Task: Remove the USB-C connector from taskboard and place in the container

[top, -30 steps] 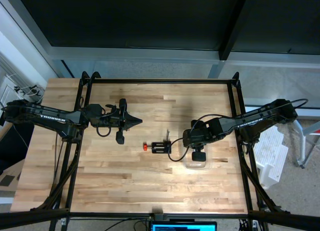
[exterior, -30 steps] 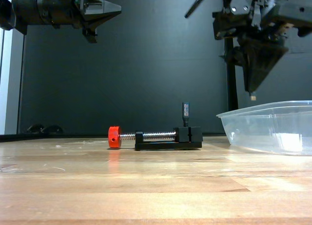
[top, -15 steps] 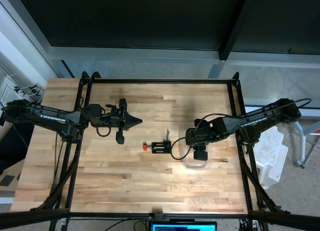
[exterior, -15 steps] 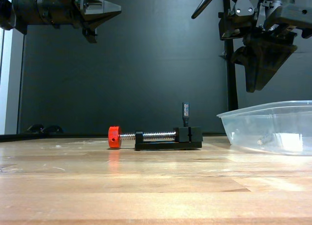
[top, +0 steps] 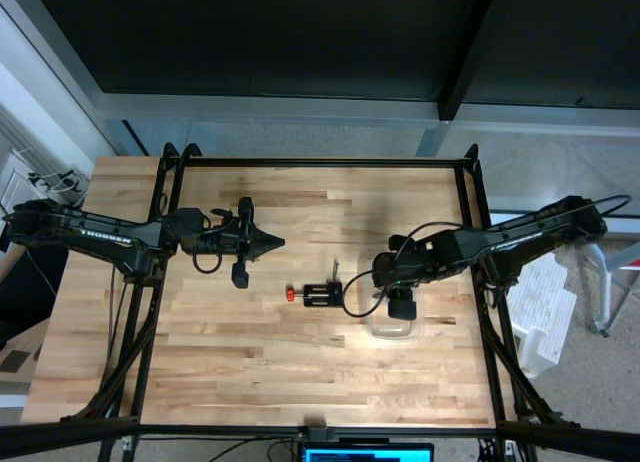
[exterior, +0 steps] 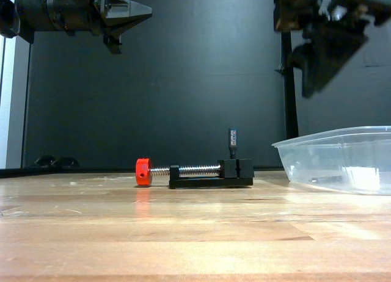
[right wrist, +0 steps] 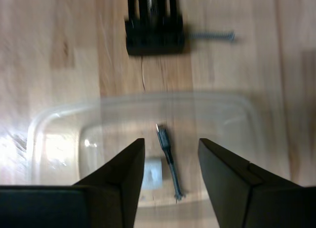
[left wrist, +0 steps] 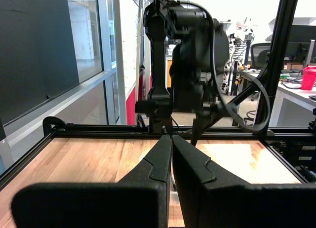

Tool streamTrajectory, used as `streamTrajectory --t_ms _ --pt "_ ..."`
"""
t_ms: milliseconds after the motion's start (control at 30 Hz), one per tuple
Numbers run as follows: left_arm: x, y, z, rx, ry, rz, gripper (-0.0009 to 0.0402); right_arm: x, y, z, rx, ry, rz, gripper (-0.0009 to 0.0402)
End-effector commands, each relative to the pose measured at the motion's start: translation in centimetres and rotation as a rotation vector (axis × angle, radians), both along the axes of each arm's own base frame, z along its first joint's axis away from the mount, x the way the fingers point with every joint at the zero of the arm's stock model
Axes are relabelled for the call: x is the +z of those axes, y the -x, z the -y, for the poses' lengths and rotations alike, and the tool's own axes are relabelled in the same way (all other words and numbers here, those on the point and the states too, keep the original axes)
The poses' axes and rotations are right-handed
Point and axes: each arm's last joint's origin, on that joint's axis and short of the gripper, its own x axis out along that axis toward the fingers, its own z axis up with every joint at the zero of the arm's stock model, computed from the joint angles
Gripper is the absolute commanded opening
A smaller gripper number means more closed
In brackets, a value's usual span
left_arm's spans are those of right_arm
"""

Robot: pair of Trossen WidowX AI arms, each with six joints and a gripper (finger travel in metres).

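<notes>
The right gripper (right wrist: 171, 141) hangs high over the tub (exterior: 317, 157) with its fingers spread wide and nothing between them; the left gripper (left wrist: 171, 139) is parked well apart, above the left side of the table (top: 200, 362), its fingers pressed together on nothing; the plug (right wrist: 167, 150) lies flat on the floor of the tub, below the gap of the right gripper and just beside a white cube (right wrist: 152, 170), so the placing looks done and I judge the task at or near its end; the clamp (exterior: 211, 172) sits on the wood near the tub but apart from it, with its red knob (exterior: 143, 171) at the far end from the tub and a thin pin (exterior: 232, 141) rising from the end nearest the tub; the plug looks very light and stiff, a slim dark bar with a thinner tail at one end, and probably smooth enough to skid on the clear plastic if nudged; should it need lifting, the thicker body is the place to pinch, across its narrow sides, not the tail, which looks as if it could bend; being so small it would likely slip from a loose grip, yet it calls for little force; by count there is one plug, one tub, one clamp with one knob, one pin, one white cube, and two grippers
</notes>
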Motion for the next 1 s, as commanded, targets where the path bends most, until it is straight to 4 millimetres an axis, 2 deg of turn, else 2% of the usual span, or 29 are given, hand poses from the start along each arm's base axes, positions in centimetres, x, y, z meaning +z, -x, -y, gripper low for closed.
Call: streamTrajectory --t_ms 33,267,367,633,1000 --pt "0.0 0.0 0.0 0.0 0.0 0.001 0.0 1.8 0.3 0.8 -0.007 -0.004 0.07 0.0109" --pt "0.0 0.0 0.0 0.0 0.0 0.001 0.0 3.9 1.0 2.7 0.015 0.031 0.22 -0.0005" --pt "0.0 0.0 0.0 0.0 0.0 0.0 0.0 4.1 1.1 3.2 0.027 0.043 0.295 0.0008" --pt "0.0 0.0 0.0 0.0 0.0 0.0 0.0 4.9 1.2 4.8 0.05 0.027 0.574 0.0" --pt "0.0 0.0 0.0 0.0 0.0 0.001 0.0 3.9 1.1 5.9 0.065 0.018 0.89 0.0"
